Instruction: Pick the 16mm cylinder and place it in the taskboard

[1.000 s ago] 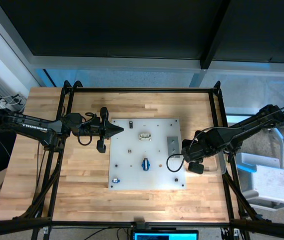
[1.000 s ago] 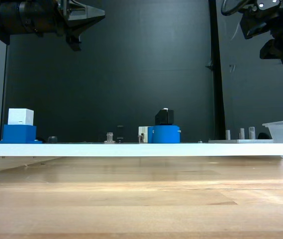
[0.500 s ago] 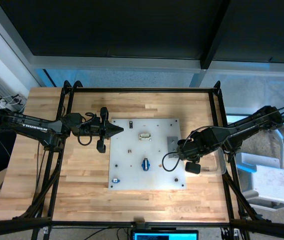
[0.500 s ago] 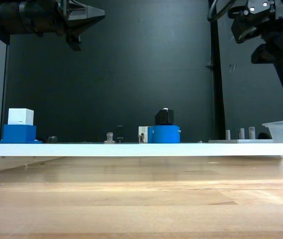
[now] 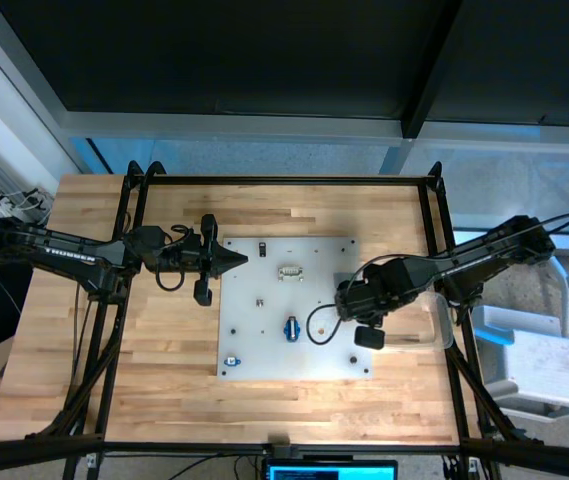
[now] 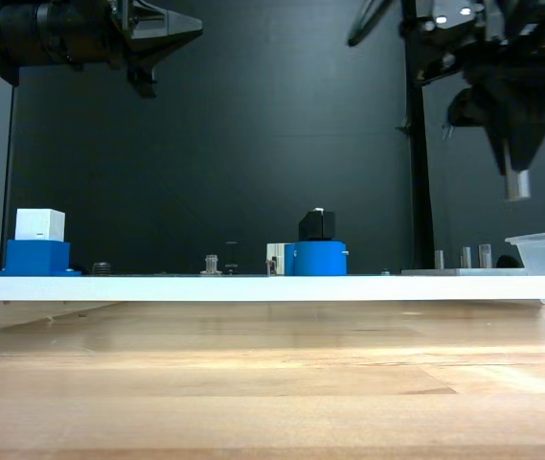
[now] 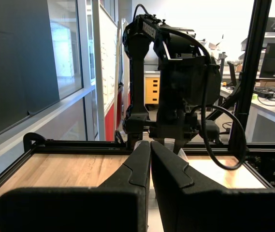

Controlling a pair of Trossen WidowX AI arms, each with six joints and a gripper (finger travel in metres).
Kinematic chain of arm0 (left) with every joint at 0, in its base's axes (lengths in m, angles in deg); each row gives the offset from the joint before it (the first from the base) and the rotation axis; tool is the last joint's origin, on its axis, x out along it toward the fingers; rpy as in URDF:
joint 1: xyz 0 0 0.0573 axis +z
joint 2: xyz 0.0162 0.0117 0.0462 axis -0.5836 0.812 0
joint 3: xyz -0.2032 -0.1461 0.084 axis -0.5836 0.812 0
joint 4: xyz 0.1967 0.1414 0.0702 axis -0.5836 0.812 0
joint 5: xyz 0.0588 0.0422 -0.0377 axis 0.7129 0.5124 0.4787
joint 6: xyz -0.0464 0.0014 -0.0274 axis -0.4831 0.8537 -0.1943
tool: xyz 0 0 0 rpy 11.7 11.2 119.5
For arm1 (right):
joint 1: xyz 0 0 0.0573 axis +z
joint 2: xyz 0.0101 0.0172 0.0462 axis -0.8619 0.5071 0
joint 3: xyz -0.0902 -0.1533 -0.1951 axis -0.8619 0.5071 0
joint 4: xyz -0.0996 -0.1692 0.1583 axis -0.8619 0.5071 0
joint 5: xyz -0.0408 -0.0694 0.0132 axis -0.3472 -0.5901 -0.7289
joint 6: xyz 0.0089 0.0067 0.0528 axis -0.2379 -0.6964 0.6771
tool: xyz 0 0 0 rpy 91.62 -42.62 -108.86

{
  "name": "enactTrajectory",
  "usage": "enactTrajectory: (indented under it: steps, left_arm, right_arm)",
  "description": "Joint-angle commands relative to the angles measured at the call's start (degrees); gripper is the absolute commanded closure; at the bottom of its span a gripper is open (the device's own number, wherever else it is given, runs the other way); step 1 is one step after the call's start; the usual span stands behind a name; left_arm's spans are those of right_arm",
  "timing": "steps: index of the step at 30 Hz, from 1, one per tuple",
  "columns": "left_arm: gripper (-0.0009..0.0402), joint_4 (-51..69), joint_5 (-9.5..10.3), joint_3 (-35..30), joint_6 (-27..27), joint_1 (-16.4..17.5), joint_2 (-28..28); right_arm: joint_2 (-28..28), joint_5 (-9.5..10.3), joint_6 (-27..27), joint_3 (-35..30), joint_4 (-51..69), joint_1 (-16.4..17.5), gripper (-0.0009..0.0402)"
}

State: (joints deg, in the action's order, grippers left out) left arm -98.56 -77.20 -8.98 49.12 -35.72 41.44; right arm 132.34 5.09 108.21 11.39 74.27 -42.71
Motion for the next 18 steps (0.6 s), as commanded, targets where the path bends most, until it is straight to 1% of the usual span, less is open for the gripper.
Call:
enactTrajectory:
  steps: [1, 9, 18]
  left_arm:
    - [0.0393, 0.0, 0.0, -0.02, 0.02, 0.0, 0.02]
    - [0.0393, 0.0, 0.0, -0.02, 0.02, 0.02, 0.0]
    - [0.0393, 0.02, 0.0, -0.02, 0.02, 0.02, 0.02]
  right_arm:
    - [2.69, 0.0, -1.53, -2.12, 0.02, -0.87, 0.038]
    - [8.98, 0.04, -4.15, -7.74, -0.09, -1.86, 0.038]
    - [13.6, 0.26, -4.63, -11.52, -1.66, -1.95, 0.038]
